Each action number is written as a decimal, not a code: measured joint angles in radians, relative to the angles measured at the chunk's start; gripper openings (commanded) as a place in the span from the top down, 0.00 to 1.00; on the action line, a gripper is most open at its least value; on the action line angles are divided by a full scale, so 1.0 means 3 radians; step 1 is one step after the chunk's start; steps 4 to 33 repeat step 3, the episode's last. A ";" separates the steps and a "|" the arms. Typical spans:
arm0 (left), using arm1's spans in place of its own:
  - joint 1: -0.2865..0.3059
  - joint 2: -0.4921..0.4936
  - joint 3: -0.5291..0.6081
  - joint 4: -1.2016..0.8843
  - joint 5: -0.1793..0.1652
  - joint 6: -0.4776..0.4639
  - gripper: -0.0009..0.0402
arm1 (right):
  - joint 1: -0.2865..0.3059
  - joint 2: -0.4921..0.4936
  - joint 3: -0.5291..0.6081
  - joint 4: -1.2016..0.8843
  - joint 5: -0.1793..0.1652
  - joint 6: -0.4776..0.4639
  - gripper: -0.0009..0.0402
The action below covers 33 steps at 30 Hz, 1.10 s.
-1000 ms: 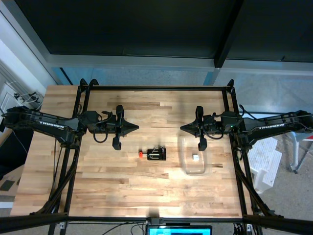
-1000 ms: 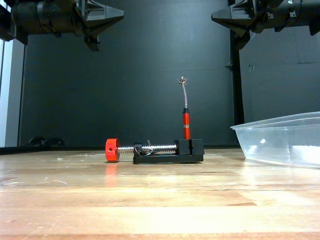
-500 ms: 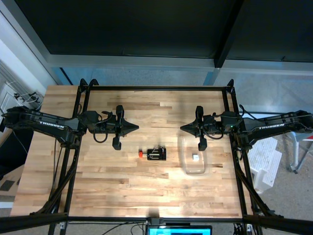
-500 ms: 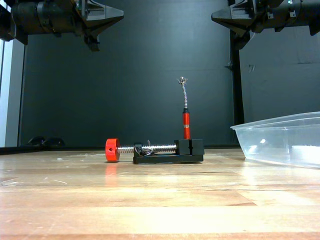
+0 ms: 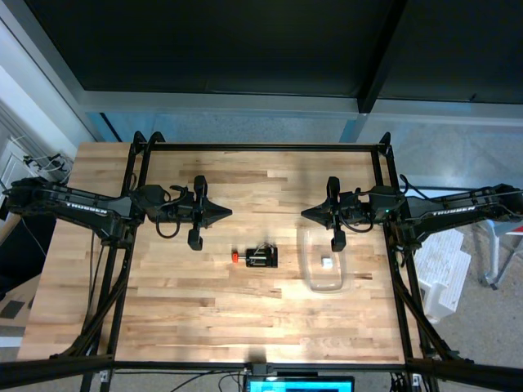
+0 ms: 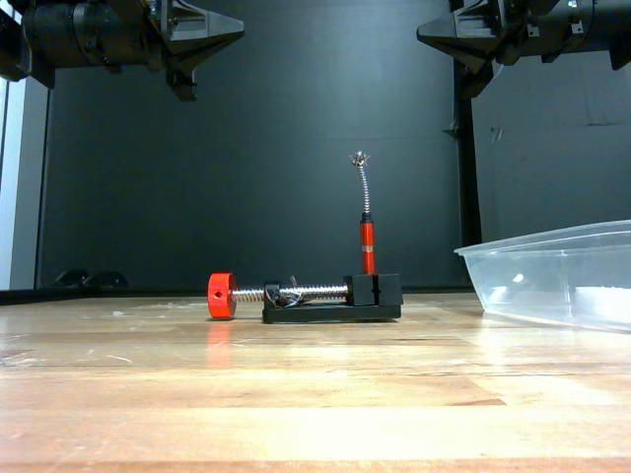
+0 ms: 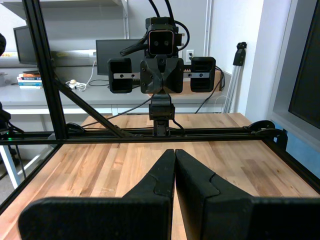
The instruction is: Pick the RCA connector and install on taskboard
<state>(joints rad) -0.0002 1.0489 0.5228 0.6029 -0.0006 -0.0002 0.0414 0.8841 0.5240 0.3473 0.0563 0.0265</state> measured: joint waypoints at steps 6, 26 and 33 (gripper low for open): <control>0.0000 0.0000 0.0000 0.0000 -0.0001 0.0001 0.98 | 0.0000 0.0000 0.0000 0.0000 0.0000 0.0000 0.98; 0.0000 0.0000 0.0000 0.0000 -0.0001 0.0001 0.98 | 0.0000 0.0000 0.0000 0.0000 0.0000 0.0000 0.98; 0.0000 0.0000 0.0000 0.0000 -0.0001 0.0001 0.98 | 0.0000 0.0000 0.0000 0.0000 0.0000 0.0000 0.98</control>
